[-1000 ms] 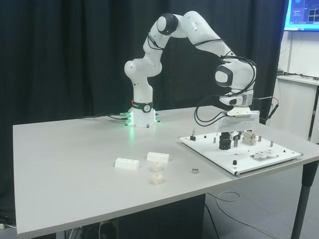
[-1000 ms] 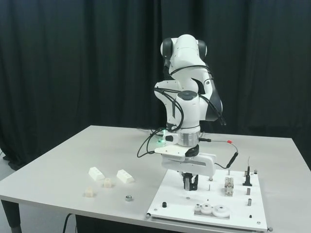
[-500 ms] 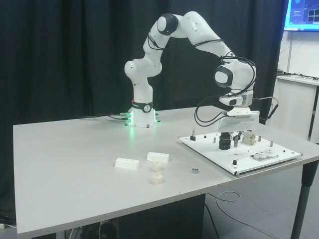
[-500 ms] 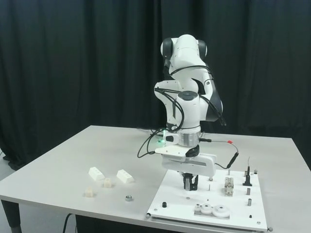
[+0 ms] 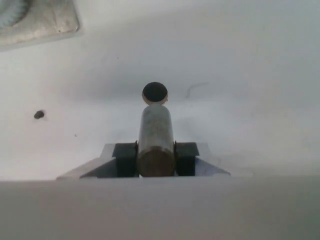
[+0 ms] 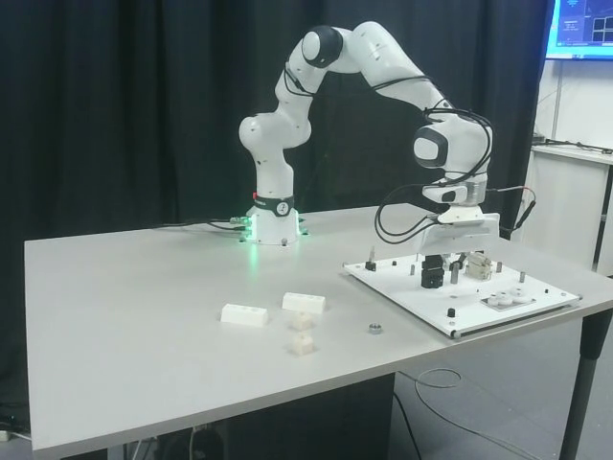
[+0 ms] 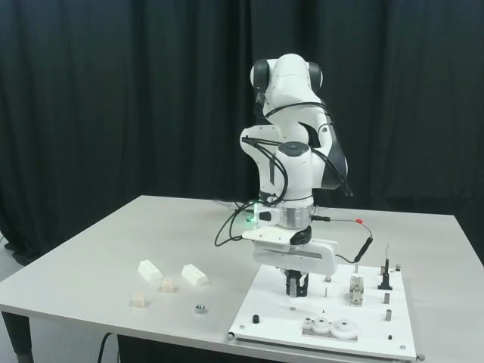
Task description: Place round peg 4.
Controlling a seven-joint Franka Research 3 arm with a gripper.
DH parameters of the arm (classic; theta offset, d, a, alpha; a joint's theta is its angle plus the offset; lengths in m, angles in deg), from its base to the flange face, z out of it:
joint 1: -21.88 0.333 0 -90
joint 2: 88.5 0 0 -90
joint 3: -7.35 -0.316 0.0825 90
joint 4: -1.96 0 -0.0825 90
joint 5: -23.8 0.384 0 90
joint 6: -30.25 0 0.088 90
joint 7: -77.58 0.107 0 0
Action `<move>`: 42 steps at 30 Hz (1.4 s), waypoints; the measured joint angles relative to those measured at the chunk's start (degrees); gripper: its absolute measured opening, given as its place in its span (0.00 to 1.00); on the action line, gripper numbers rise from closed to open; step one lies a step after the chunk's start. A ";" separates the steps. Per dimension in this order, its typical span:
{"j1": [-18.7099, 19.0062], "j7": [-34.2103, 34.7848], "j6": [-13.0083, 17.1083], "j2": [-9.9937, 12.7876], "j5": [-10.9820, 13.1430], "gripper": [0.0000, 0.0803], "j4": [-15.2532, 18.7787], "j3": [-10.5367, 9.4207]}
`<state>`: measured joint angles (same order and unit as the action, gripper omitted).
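In the wrist view a grey round peg (image 5: 155, 132) stands upright between my black finger pads (image 5: 125, 159), and my gripper (image 5: 156, 159) is shut on it. Just past the peg's lower end a round black hole (image 5: 155, 92) shows in the white board (image 5: 240, 75). In the first room view the gripper (image 6: 433, 278) hangs low over the middle of the white assembly board (image 6: 421, 299). From the second room view the gripper (image 7: 296, 290) points straight down at the board (image 7: 276, 318). The peg is too small to make out in either room view.
Two white gears (image 7: 333, 327) lie at the board's front, beside upright pins and a small fixture (image 7: 355, 290); one gear's corner (image 5: 35, 17) shows in the wrist view. Two white blocks (image 6: 243, 313) (image 6: 304, 302), two small pieces (image 6: 303, 343) and a nut (image 6: 374, 329) lie on the grey table (image 6: 144, 307).
The gripper has risen very slightly over the board with the peg still in it. Nothing else on the table has moved.
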<state>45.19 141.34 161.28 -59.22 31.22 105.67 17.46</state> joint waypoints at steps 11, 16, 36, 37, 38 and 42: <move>0.11 0.00 0.14 0.00 -0.01 0.19 0.05 0.05; 0.11 0.00 0.17 0.02 -1.18 0.19 0.15 0.60; -2.65 -0.81 0.18 0.01 -7.02 0.19 1.78 4.04; -3.05 -0.99 0.18 0.01 -7.28 0.19 1.89 4.04; -3.47 -1.24 0.18 0.01 -7.53 0.19 2.00 4.03; -5.24 -2.95 0.19 0.00 -8.13 0.19 2.50 4.02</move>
<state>39.94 138.39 161.47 -59.22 23.08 108.17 21.48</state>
